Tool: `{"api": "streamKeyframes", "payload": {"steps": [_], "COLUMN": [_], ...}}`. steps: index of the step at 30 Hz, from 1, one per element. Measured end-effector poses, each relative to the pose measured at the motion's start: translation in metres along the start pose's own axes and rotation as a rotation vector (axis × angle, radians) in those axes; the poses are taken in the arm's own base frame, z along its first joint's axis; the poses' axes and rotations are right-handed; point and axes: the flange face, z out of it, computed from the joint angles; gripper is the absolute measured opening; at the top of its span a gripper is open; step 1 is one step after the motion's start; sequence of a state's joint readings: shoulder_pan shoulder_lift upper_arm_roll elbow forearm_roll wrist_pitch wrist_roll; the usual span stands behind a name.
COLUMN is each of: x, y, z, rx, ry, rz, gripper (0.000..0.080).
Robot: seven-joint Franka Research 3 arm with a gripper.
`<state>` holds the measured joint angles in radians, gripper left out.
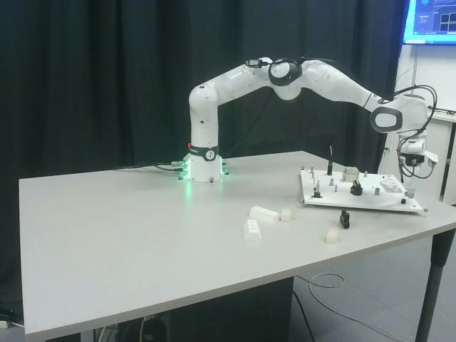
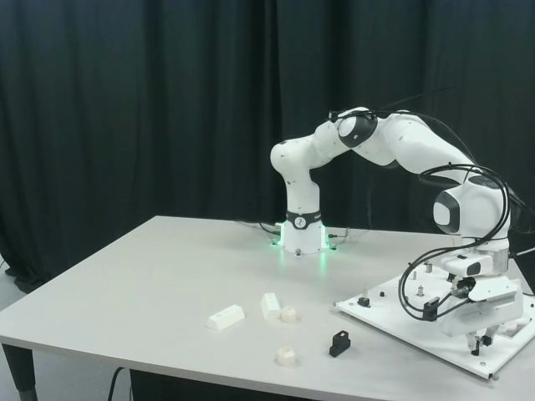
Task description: Place bolt 4.
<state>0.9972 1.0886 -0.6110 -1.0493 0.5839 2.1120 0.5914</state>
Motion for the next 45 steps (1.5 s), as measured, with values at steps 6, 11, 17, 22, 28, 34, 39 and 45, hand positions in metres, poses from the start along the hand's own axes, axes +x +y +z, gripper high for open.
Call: {"api": "streamKeyframes", "payload": {"steps": [6, 11, 17, 22, 28, 34, 39, 45], "x": [0.003, 0.004, 0.004, 0.004, 0.005, 0.008, 0.011, 0.017], "y": [0.001, 0.001, 0.001, 0.0, 0.0, 0.002, 0.004, 0.009], "z": [-0.002, -0.003, -0.005, -0.006, -0.008, -0.011, -0.014, -0.018], "rx": [0.002, 0.005, 0.009, 0.01, 0.01, 0.008, 0.006, -0.003], "ry": [0.0, 0.0, 0.001, 0.0, -0.002, 0.005, 0.014, 0.028], "rz": [0.014, 0.023, 0.031, 0.032, 0.1, 0.141, 0.157, 0.16], "gripper": [0.0229, 0.0229, 0.0229, 0.0229, 0.0229, 0.0229, 0.0229, 0.0229]}}
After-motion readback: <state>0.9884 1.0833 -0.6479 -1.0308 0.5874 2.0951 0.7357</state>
